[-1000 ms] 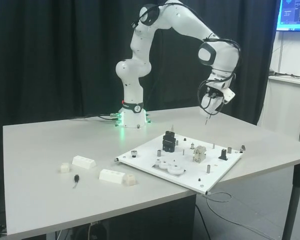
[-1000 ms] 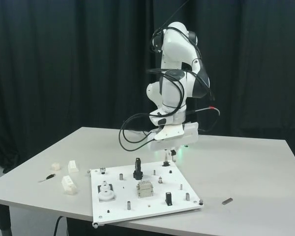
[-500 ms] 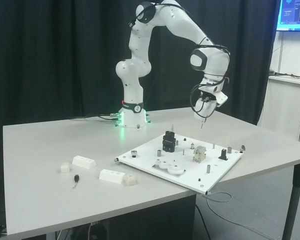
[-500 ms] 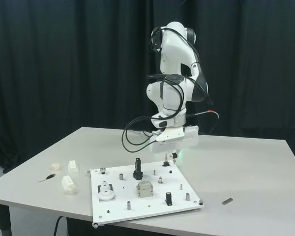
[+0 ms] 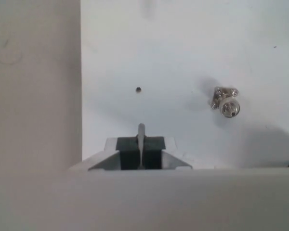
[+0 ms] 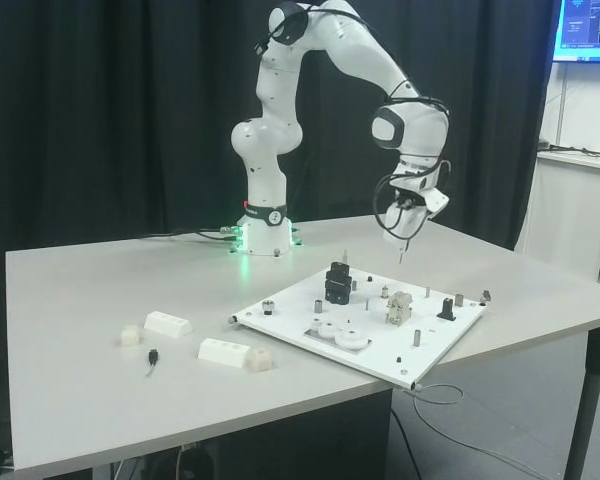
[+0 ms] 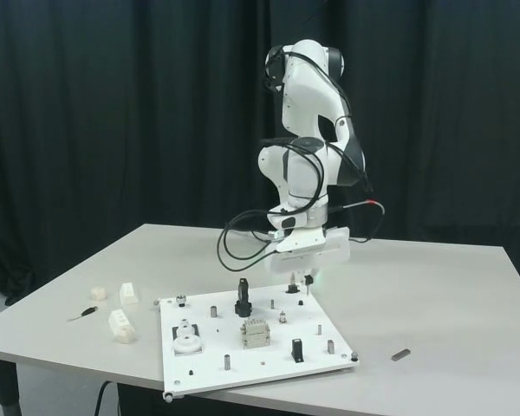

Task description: Insert round peg 1.

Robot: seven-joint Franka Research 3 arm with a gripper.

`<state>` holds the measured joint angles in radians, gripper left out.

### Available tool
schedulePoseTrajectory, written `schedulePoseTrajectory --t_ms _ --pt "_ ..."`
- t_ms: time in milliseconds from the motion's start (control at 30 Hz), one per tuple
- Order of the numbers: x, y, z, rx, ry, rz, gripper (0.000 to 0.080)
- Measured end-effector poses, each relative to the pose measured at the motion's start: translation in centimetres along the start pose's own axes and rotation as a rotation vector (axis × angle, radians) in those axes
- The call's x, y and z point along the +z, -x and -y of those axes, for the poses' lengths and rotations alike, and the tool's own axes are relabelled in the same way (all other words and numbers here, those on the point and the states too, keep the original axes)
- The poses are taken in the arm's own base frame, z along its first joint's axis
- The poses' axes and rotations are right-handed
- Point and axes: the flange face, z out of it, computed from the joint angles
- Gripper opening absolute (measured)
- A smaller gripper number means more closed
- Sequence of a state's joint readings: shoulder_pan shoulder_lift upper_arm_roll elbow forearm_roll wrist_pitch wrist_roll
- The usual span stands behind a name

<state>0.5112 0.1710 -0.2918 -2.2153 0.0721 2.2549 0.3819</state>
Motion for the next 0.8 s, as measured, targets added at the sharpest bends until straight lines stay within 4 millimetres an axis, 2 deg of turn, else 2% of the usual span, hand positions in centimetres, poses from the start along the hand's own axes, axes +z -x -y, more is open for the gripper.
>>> schedulePoseTrajectory --t_ms 800 --pt "3.4 1.3 -0.6 -0.021 -0.02 -0.073 0.0016"
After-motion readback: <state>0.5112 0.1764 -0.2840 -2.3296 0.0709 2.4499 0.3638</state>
